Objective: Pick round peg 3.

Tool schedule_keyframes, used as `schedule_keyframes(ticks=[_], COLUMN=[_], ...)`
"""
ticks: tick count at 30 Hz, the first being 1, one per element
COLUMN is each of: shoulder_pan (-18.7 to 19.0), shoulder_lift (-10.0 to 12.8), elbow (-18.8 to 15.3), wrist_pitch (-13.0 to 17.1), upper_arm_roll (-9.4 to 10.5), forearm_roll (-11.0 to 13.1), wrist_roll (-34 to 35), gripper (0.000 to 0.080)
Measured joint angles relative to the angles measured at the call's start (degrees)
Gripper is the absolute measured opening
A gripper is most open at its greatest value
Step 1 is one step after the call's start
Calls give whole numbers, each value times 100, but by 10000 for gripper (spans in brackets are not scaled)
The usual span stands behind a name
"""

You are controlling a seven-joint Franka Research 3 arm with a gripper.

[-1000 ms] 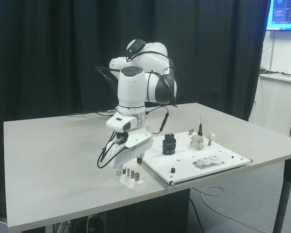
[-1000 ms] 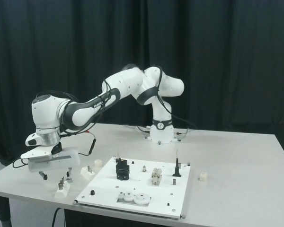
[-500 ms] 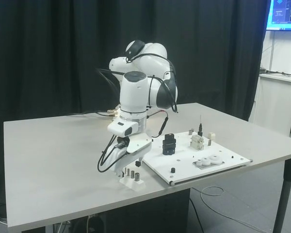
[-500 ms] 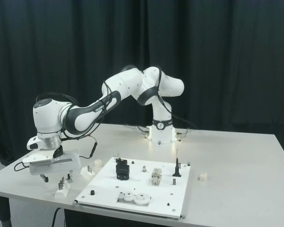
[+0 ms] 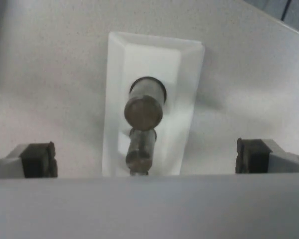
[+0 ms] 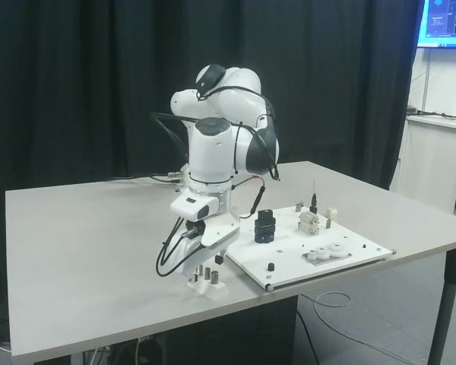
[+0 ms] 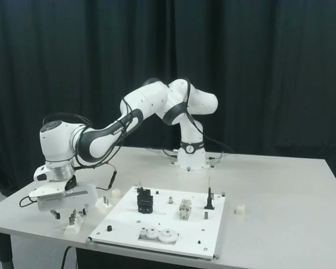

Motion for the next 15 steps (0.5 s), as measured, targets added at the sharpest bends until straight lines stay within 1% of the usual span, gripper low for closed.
schedule_keyframes(ticks=[10, 15], shoulder_pan=[0, 0], shoulder_lift=[0, -1], elbow=[-17, -19], wrist_pitch=[5, 5], upper_arm_roll=[72, 104], forearm_roll=[-48, -112], wrist_roll=[39, 100], gripper=[800, 800])
